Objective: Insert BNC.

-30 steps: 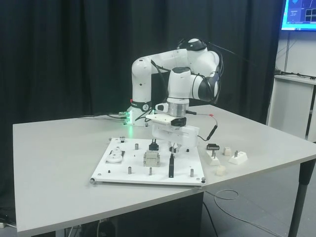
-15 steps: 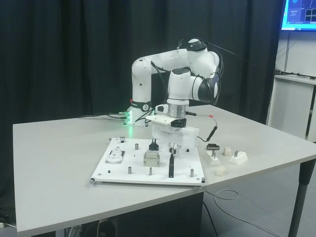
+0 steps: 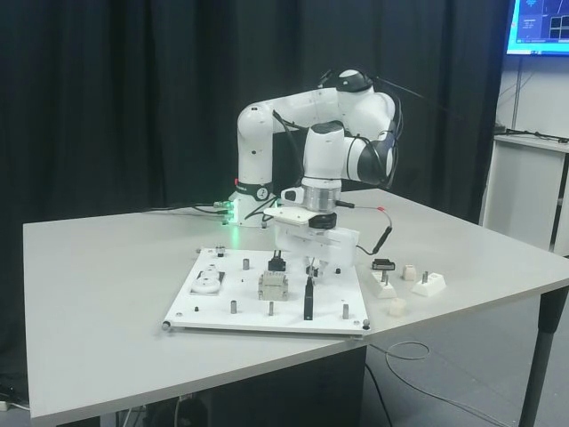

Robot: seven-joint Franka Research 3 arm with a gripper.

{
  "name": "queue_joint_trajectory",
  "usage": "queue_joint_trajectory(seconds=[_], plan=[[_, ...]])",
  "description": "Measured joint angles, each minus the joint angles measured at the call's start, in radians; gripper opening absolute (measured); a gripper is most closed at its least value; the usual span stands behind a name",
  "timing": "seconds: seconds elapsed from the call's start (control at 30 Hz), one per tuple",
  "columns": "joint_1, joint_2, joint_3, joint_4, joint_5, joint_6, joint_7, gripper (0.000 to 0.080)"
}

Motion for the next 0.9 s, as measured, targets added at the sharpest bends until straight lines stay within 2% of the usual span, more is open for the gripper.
queue_joint_trajectory(seconds=[0.9], plan=[[0.004,0.0,0.003,-0.014,0.007,0.034,0.0,0.0121]])
